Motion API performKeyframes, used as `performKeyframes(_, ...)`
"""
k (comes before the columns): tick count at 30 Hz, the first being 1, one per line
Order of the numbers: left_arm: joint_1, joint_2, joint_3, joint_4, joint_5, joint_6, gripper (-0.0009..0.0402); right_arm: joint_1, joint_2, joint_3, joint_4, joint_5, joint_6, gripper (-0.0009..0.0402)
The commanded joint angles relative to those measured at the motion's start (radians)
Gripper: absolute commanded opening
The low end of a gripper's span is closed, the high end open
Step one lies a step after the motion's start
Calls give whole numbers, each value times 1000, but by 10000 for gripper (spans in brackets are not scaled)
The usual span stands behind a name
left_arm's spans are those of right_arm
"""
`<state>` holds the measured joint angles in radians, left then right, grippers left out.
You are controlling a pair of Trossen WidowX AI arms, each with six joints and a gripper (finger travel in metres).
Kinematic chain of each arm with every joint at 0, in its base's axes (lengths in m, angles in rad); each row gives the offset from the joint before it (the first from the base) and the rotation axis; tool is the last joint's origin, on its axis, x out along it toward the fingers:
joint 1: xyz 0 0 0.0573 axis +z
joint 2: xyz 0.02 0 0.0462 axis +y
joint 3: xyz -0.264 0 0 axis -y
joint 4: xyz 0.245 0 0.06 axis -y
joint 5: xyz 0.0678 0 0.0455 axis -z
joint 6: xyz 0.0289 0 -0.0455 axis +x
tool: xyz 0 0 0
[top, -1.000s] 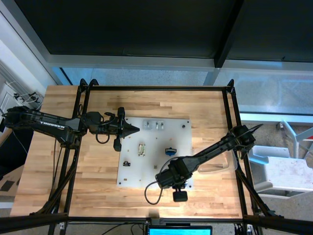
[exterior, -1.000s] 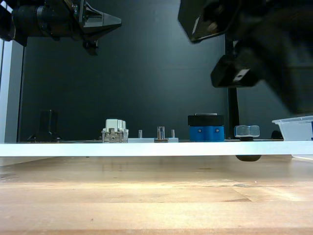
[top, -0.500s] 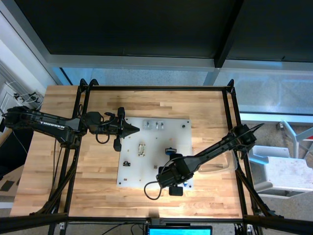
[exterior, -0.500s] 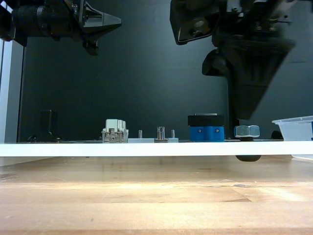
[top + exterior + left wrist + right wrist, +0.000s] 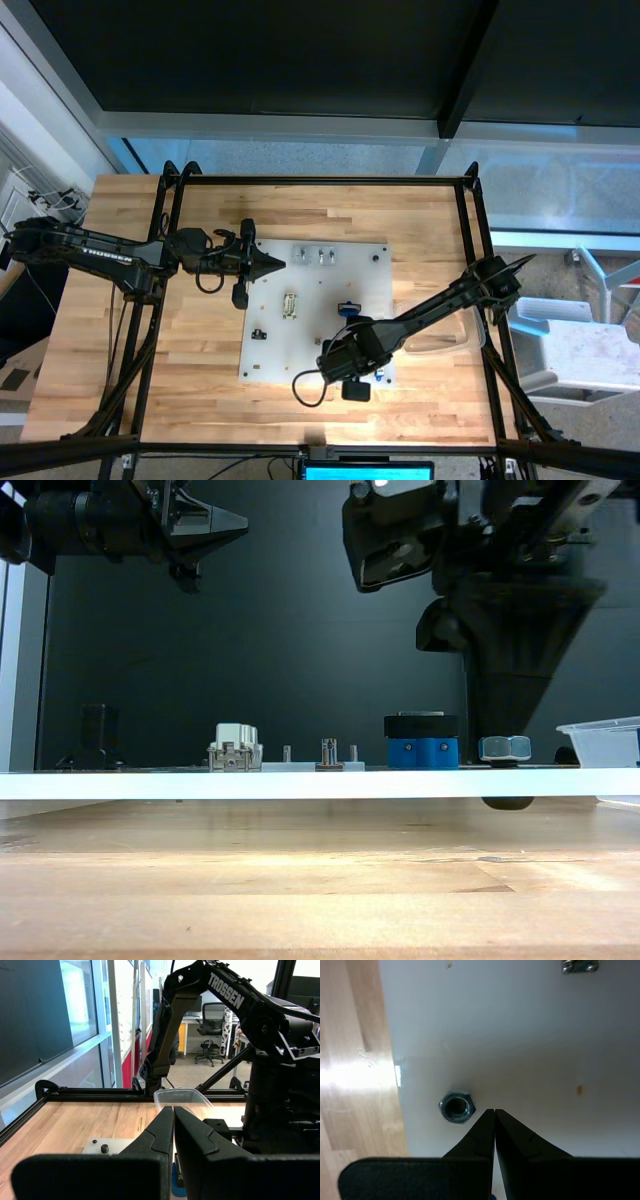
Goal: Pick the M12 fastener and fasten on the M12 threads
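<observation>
hovering beside nut (image 5: 457, 1107): right gripper (image 5: 494, 1110), jaws together; left gripper (image 5: 173, 1108) over board (image 5: 275, 352) left edge, jaws together

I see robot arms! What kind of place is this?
Probably a robot lab. Two robot arms reach over a wooden table: the left pincer hangs over the white board's far left corner, the right pincer points down at its near edge. Office chairs stand beyond.

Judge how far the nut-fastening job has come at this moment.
Done, apparently: the silver nut sits on its stud near the edge of the white board, no ribs showing. In hand: nothing; the right gripper, shut and empty, hangs just beside the nut. The left gripper, shut, is parked high at the far left. Left: tightness cannot be judged; perhaps a final turn.
</observation>
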<state>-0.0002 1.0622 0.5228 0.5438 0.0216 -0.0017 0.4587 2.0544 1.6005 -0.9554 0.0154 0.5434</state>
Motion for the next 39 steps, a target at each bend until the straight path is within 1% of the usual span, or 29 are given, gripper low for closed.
performKeyframes(1, 0, 0, 0, 0, 0, 0, 0, 2, 1, -5, 26, -188, -32, 0)
performKeyframes(2, 0, 0, 0, 0, 0, 0, 0, 2, 0, -5, 23, -236, -43, 0)
performKeyframes(3, 0, 0, 0, 0, 0, 0, 0, 2, 0, -5, 21, -265, -55, 0)
performKeyframes(4, 0, 0, 0, 0, 0, 0, 0, 2, -1, -5, 18, -279, -55, 0)
performKeyframes(8, 0, 0, 0, 0, 0, 0, 0, 2, -6, -5, -2, -278, -53, 0)
performKeyframes(12, 0, 0, 0, 0, 0, 0, 0, 2, -9, -5, -5, -266, -50, 0)
performKeyframes(13, 0, 0, 0, 0, 0, 0, 0, 2, -11, -3, -5, -253, -50, 0)
performKeyframes(14, 0, 0, 0, 0, 0, 0, 0, 2, -13, 0, -5, -232, -50, 0)
performKeyframes(16, 0, 0, 0, 0, 0, 0, 0, 2, -19, 10, -8, -176, -49, 0)
performKeyframes(20, 0, 0, 0, 0, 0, 0, 0, 2, -24, 28, -26, -45, -27, 0)
performKeyframes(21, 0, 0, 0, 1, 0, 0, 0, 2, -24, 29, -27, -24, -24, 0)
performKeyframes(22, 0, 0, 0, 1, 0, 0, 0, 1, -24, 29, -27, -10, -23, 0)
performKeyframes(23, 0, 0, 0, 1, 0, 0, 0, 1, -18, 28, -26, -5, -23, 0)
performKeyframes(30, 0, 0, 0, 1, 0, 0, 0, 2, 17, 25, -13, 4, -24, 0)
performKeyframes(33, 0, 0, 0, 1, 0, 0, 0, 2, 17, 24, -5, 39, -22, 0)
performKeyframes(34, 0, 0, 0, 1, 0, 0, 0, 2, 18, 24, -3, 42, -22, 0)
performKeyframes(39, 0, 0, 0, 0, 0, 0, 0, 1, 18, 24, -2, 41, -23, 0)
